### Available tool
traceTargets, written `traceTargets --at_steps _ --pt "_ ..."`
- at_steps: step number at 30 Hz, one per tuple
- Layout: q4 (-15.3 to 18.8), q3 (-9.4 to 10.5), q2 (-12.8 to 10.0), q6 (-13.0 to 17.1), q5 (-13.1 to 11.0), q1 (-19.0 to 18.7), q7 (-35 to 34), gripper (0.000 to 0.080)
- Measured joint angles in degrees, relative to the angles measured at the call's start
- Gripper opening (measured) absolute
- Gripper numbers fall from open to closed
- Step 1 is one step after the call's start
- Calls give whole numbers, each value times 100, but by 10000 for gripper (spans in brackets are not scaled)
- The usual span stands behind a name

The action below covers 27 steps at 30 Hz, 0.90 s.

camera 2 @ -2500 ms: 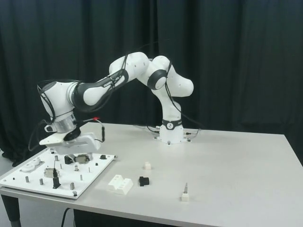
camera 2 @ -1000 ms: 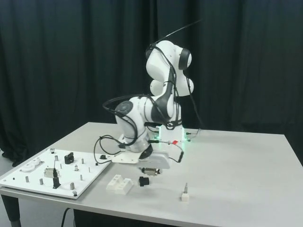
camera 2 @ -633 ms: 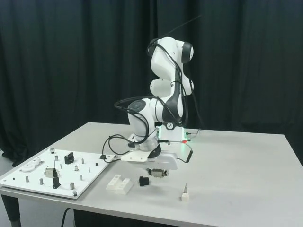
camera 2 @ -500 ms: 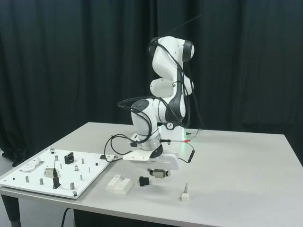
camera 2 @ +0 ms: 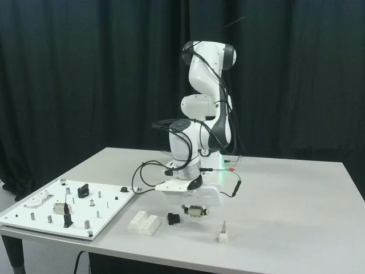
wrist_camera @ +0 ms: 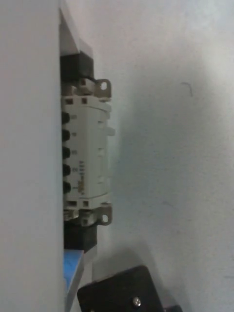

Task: Place waterproof.

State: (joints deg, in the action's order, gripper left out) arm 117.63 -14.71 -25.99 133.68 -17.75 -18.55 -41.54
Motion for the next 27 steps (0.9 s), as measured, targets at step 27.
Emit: traceTargets --at_steps 27 --pt "411 -2 76 656 1 -267 -161 744"
